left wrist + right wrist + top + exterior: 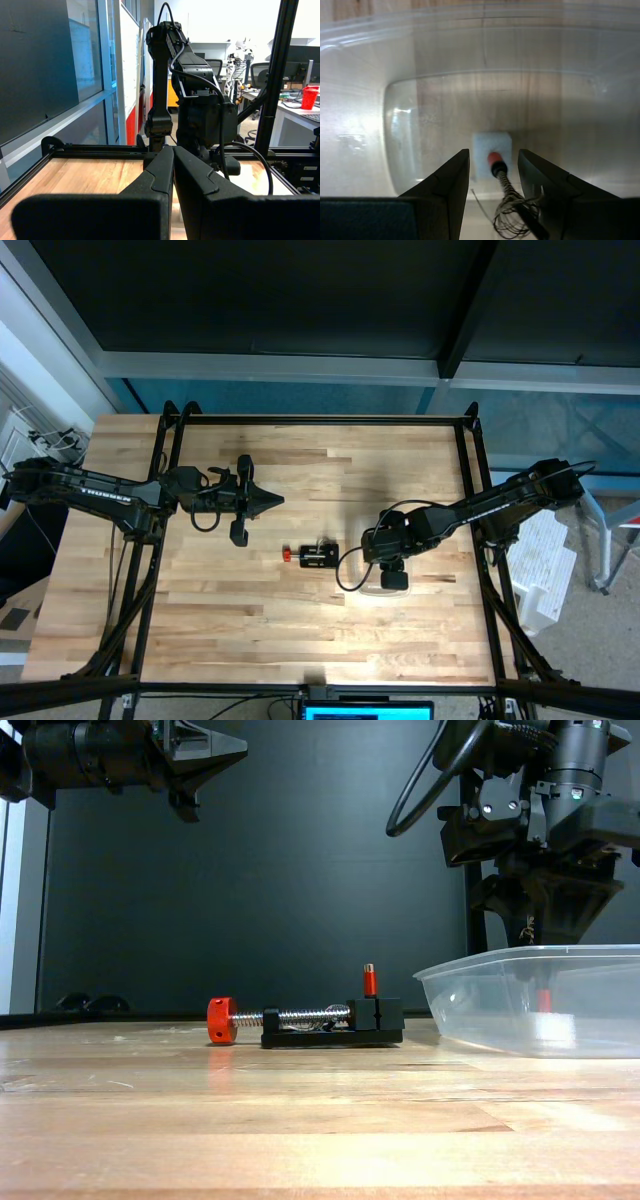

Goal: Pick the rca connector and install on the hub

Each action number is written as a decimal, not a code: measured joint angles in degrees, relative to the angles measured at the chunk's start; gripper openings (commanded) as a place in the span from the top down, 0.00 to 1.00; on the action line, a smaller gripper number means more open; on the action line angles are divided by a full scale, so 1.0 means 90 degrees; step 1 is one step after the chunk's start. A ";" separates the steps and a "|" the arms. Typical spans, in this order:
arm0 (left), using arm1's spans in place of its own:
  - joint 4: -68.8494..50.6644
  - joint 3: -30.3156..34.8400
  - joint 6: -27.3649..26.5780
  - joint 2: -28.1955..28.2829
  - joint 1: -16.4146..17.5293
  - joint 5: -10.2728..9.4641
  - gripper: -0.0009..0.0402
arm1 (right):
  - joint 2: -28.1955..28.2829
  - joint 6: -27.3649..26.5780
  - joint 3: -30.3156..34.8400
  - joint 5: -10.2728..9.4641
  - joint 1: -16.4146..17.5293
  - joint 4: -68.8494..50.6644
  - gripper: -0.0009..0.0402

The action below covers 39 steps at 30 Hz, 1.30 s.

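Tray: the clear tray [470, 1010] sits on the table at the right of the low view, nearest the camera.
Rca connector: the rca connector [493, 161] is inside the tray. Its red tip stands in a small white block [485, 145], and coiled wire trails from it.
Right gripper: the right gripper [493, 155] hangs over the tray with its jaws moderately apart, one finger on each side of the connector, holding nothing.
Step in hand: this looks like the pick. Lower straight down, stay centred, and close on the body below the red tip. Keep clear of the wire and the tray wall.
Hub: the hub [318, 556] lies at the centre of the high view, left of the tray, with its red knob [221, 1020] at the left end.
Left gripper: the left gripper [265, 500] is held high at the upper left, jaws pressed together and empty.
Hard to make out: which hub fitting takes the connector, and how firmly the block holds it.
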 measured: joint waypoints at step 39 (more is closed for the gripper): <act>0.0000 0.0002 0.0000 0.0000 0.0000 0.0000 0.98 | -0.0046 -0.0024 -0.0578 0.0002 0.0085 0.0646 0.66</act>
